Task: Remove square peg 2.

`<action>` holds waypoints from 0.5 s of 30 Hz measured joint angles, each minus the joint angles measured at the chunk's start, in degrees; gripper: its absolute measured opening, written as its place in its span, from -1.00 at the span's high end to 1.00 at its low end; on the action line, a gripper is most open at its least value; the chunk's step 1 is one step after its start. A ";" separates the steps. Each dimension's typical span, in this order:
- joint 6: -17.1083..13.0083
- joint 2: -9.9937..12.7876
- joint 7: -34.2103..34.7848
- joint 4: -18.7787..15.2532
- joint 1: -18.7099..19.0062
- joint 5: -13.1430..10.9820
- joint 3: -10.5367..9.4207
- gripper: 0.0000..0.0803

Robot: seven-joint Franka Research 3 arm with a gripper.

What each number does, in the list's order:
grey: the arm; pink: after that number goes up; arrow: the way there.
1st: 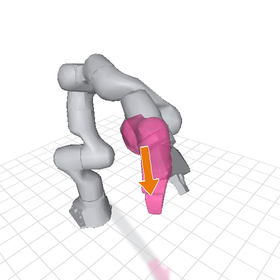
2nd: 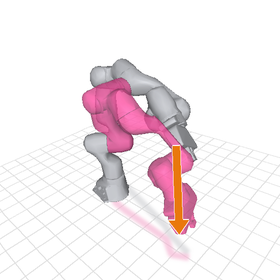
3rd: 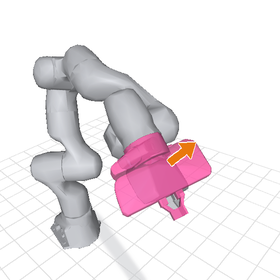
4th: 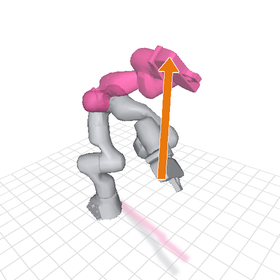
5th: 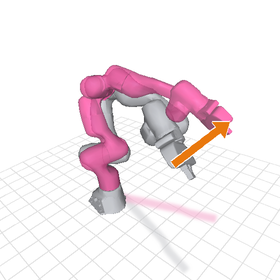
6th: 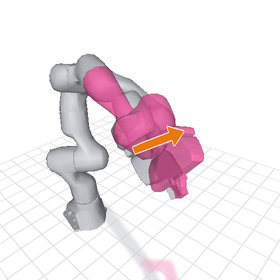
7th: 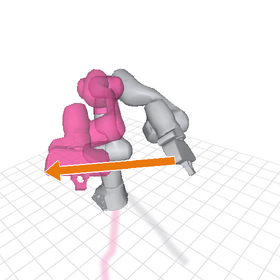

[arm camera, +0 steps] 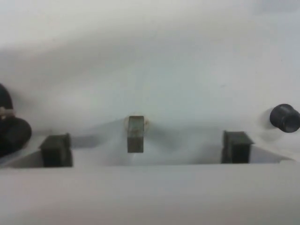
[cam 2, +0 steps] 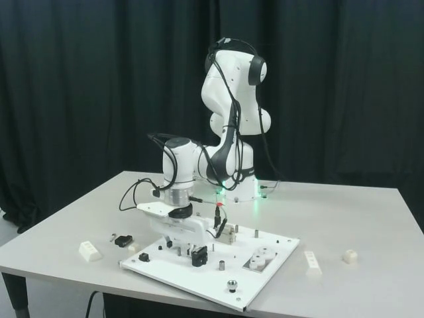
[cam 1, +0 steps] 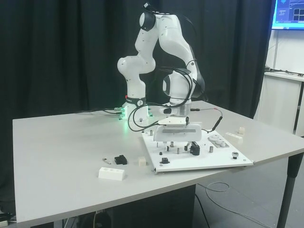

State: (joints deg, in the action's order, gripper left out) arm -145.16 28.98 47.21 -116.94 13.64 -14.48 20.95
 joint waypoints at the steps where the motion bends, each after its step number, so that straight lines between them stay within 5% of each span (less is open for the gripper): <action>1: -0.02 0.02 0.00 0.00 -0.07 -0.10 -0.05 -0.99; 6: -0.08 0.10 0.00 0.01 -0.36 -0.88 -0.14 -0.99; 7: -0.08 0.11 0.00 0.01 -0.42 -0.91 -0.15 -0.29; 12: -0.09 0.13 -0.01 0.04 -0.60 -1.00 -0.15 -0.29; 13: -0.09 0.13 -0.01 0.05 -0.62 -1.03 -0.15 0.11; 15: -0.10 0.13 -0.05 0.09 -0.64 -1.31 -0.27 0.11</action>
State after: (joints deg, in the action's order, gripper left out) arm -145.26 29.11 47.16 -116.85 13.00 -15.78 20.68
